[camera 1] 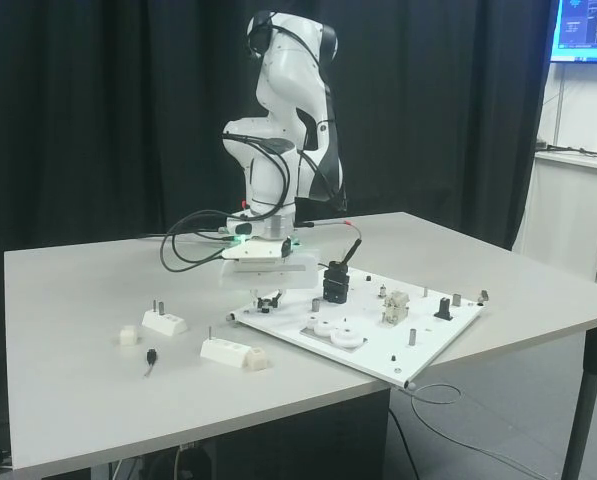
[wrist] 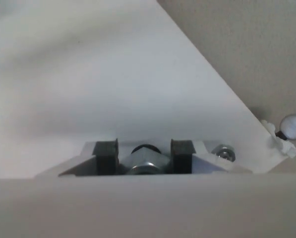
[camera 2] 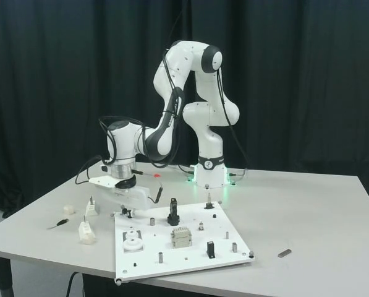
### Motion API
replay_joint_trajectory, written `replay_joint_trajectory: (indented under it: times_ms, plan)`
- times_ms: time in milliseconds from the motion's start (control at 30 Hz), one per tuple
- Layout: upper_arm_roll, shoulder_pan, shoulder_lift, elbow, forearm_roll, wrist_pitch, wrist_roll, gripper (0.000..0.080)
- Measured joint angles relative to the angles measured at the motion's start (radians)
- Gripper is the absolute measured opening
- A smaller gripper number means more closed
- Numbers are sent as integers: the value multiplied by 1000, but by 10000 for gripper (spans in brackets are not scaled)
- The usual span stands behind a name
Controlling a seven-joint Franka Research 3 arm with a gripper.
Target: Insert bolt 4.
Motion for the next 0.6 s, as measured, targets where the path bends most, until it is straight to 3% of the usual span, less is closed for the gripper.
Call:
replay_joint_trajectory:
  times_ms: [600]
  plan:
    - [0,-1,11,19,0,-19,-22,223]
